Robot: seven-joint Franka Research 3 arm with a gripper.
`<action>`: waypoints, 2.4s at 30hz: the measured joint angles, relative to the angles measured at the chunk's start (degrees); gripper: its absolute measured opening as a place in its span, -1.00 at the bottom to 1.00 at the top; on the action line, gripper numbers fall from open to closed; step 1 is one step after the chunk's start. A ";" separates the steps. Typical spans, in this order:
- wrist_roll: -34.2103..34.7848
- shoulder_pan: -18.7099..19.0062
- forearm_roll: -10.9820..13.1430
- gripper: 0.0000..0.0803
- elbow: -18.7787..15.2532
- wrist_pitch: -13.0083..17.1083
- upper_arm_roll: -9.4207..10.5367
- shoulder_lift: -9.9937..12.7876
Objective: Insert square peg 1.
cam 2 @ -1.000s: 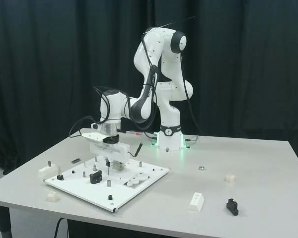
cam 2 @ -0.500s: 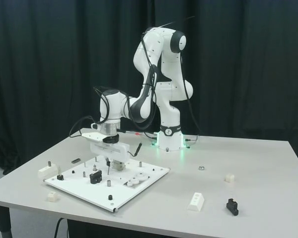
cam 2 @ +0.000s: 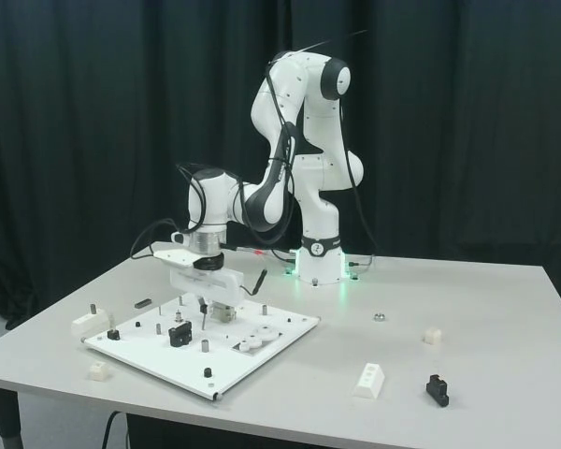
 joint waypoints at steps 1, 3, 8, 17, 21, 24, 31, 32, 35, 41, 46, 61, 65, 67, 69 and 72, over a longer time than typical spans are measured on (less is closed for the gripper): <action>0.00 -0.02 0.00 -0.93 0.00 0.15 0.00 0.00; 0.00 -0.07 0.00 -0.93 0.00 0.50 0.00 0.01; 0.00 -0.14 0.00 -0.93 0.00 1.07 0.00 0.05; 0.00 -0.15 0.59 -0.93 0.00 1.42 0.12 0.32; 0.00 -0.14 0.59 -0.93 0.00 1.42 0.16 0.43; 0.00 -0.14 0.59 -0.93 0.00 1.42 0.16 0.43; 0.00 -0.15 0.59 -0.93 0.01 1.42 0.13 0.43; 0.00 -0.14 0.59 -0.93 0.02 1.42 0.13 0.43; 0.00 -0.15 0.59 -0.93 0.02 1.41 0.13 0.42; 0.00 -0.14 0.59 -0.93 0.02 1.29 0.13 0.41; 0.00 -0.14 0.59 -0.93 0.02 1.01 0.13 0.33; 0.00 -0.14 0.59 -0.93 0.08 -0.62 0.11 -0.50; 0.00 -0.14 0.59 -0.93 0.08 -0.71 0.05 -0.64; 0.00 -0.14 0.59 -0.93 0.08 -0.73 -0.01 -0.65; 0.00 -0.14 0.59 -0.93 0.08 -0.74 -0.08 -0.65; 0.00 -0.14 0.59 -0.93 0.08 -0.77 -0.23 -0.65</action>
